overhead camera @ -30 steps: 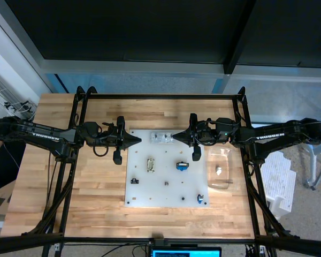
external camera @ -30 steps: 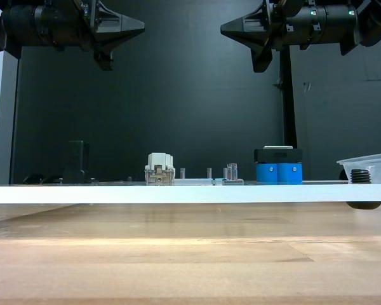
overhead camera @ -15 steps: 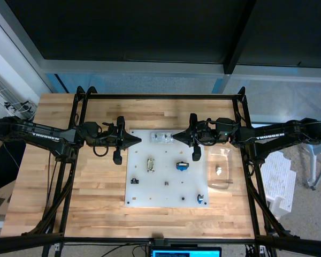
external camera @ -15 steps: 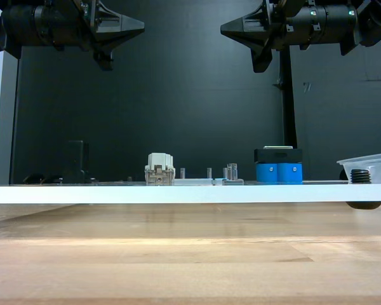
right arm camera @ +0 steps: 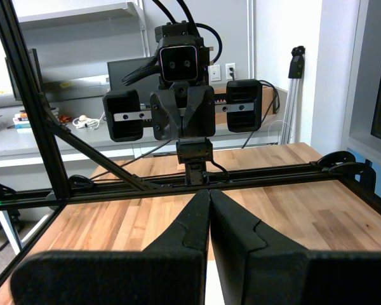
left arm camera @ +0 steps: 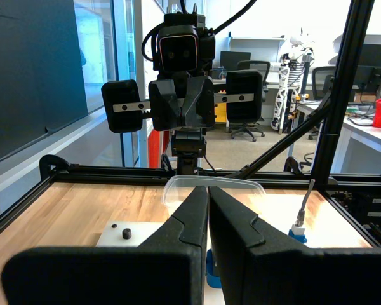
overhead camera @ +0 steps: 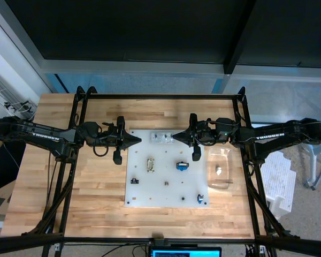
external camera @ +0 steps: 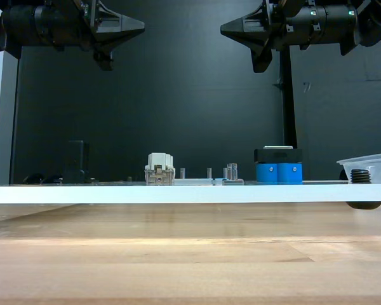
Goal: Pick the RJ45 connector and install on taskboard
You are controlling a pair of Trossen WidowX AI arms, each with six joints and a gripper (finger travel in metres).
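- Both arms sit just where I had them a second ago; nothing on the table (overhead camera: 96,182) has shifted either.
- The left gripper (left arm camera: 207,190) hovers high over the left edge of the white board (overhead camera: 150,187), its fingers pressed together on nothing.
- The right gripper (right arm camera: 209,190) hangs at the same height over the board's far side, facing the left one, clenched and empty.
- In the left wrist view I see the connector (left arm camera: 298,222) standing upright in the blue jack (left arm camera: 296,236), its grey cable (left arm camera: 308,194) rising from it.
- From above, the jack (overhead camera: 200,199) is too small for me to confirm the seating.
- The clear tray (overhead camera: 209,179) lies just right of the board and holds the white block (overhead camera: 219,171).
- From table level the tray is cut off at the edge and the jack is hard to pick out.
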